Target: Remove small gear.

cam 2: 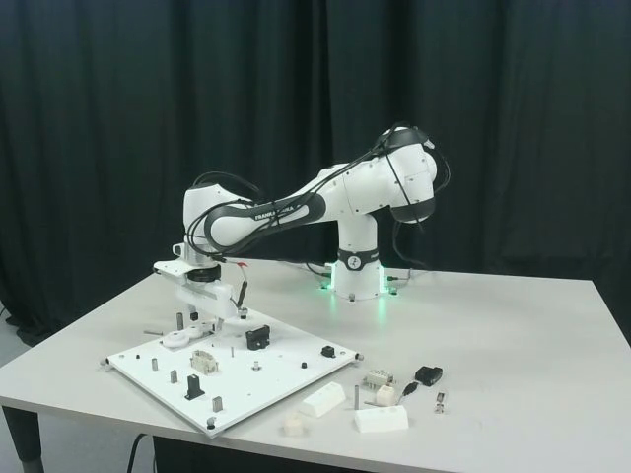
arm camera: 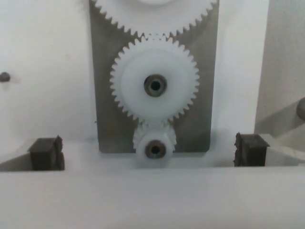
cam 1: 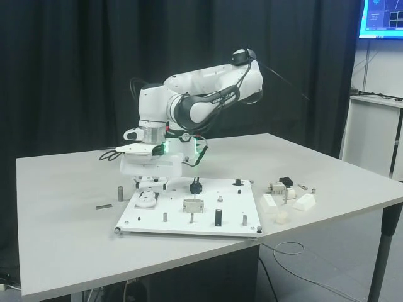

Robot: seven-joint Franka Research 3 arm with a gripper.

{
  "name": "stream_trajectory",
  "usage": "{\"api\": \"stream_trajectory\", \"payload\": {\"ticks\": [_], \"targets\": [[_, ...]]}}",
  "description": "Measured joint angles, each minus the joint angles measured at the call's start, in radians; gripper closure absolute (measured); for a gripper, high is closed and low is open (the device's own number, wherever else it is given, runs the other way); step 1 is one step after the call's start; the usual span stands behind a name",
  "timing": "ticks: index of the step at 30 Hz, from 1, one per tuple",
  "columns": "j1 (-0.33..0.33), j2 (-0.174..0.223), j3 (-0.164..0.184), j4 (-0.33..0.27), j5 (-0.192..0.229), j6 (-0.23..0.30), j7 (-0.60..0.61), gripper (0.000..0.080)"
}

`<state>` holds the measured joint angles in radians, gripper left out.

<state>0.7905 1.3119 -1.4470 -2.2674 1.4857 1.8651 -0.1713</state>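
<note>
In the wrist view the small white gear [arm camera: 155, 148] sits on its pin at the end of a grey plate [arm camera: 200, 114], meshed with a medium white gear [arm camera: 155, 85]; a large white gear [arm camera: 155, 14] is cut off by the picture's edge. My gripper [arm camera: 148, 151] is open, its black fingertips [arm camera: 46, 153] wide apart on either side of the small gear, touching nothing. From the room, the gripper [cam 1: 150, 184] [cam 2: 202, 317] hangs just above the gears [cam 1: 146, 200] [cam 2: 177, 339] at one corner of the white board [cam 1: 233, 207] [cam 2: 286, 379].
The board carries several pegs, a black block [cam 1: 196, 187] and a grey connector [cam 1: 192, 206]. Loose white blocks [cam 1: 304, 202] [cam 2: 381, 420] and small black and grey parts [cam 2: 428, 374] lie on the grey table beside the board. A black curtain hangs behind.
</note>
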Motion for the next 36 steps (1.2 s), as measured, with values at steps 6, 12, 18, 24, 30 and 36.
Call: {"api": "stream_trajectory", "payload": {"ticks": [6, 12, 18, 24, 30, 36], "targets": [[-0.001, 0.0, 0.001, 0.003, 0.0, 0.006, 0.002, 0.0003], [-0.001, 0.0, 0.003, 0.003, 0.0, 0.01, 0.002, 0.0003], [-0.001, 0.0, 0.004, 0.003, 0.0, 0.011, 0.002, 0.0003], [-0.003, 0.0, 0.007, 0.004, 0.0, 0.011, 0.002, 0.0124], [-0.011, 0.0, 0.015, 0.008, 0.001, 0.011, 0.002, 0.048], [-0.015, -0.003, 0.012, 0.009, 0.001, 0.01, 0.002, 0.0629]]}}
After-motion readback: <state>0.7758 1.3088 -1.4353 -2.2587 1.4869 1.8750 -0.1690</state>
